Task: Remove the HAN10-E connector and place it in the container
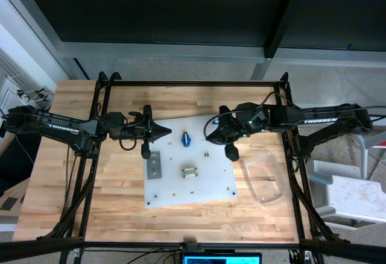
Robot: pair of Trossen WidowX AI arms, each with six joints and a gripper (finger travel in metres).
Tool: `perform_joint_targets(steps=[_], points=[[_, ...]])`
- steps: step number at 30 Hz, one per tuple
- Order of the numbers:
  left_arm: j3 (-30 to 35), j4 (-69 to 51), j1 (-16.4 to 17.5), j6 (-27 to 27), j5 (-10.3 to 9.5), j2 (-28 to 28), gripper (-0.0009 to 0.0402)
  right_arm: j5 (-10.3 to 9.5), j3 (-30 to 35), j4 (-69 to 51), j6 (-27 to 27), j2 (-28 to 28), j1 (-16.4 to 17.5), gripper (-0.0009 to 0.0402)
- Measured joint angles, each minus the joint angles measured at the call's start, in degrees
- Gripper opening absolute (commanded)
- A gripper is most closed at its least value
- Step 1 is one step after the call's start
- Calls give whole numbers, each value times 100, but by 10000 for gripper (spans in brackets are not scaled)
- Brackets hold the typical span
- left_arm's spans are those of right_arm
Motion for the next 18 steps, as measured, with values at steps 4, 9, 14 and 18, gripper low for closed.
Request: perform_joint_targets(steps=[4, 9, 14, 18], points=[[0, 0, 0, 0, 0, 0, 0, 0, 748, -894, -249, 474, 70, 0], [2, -2, 0, 0, 0, 0, 0, 2, 1744, -1926, -444, 1121, 205, 0], [0, -2, 0, 0, 0, 0, 0, 52, 2728, -2763, -664, 1777, 350, 0], [2, -2, 0, 0, 0, 0, 0, 66, 3357, -3294, -743, 2288, 439, 0]])
